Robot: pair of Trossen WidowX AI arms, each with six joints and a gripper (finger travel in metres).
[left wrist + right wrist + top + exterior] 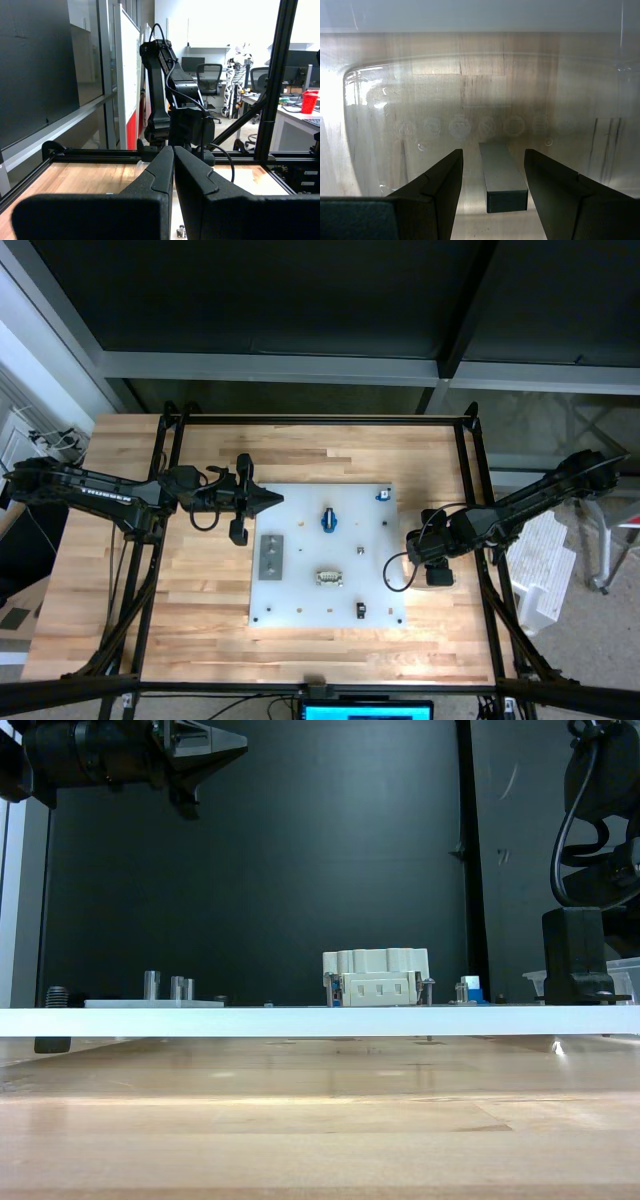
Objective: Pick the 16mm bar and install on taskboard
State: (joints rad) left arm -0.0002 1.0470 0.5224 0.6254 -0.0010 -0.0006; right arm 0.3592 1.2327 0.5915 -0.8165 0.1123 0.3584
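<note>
Grey and square-ended, the 16mm bar (pixel 502 175) lies flat and free on the floor of a clear tray (pixel 420 100), well clear of any seat on the board. It rests between the two fingers (pixel 440 185) of the right gripper (pixel 493 151), which stand spread apart, with a gap showing on either side of the bar and neither finger touching it. In the high view the right gripper (pixel 437 568) is low, just beside the right edge of the white taskboard (pixel 300 610). The low view shows it (pixel 575 965) down near the wooden counter (pixel 200 640). The left gripper (pixel 272 500) hangs high over the taskboard's far left corner, pointing inward. Its fingers (pixel 160 170) are pressed together with nothing between them.
</note>
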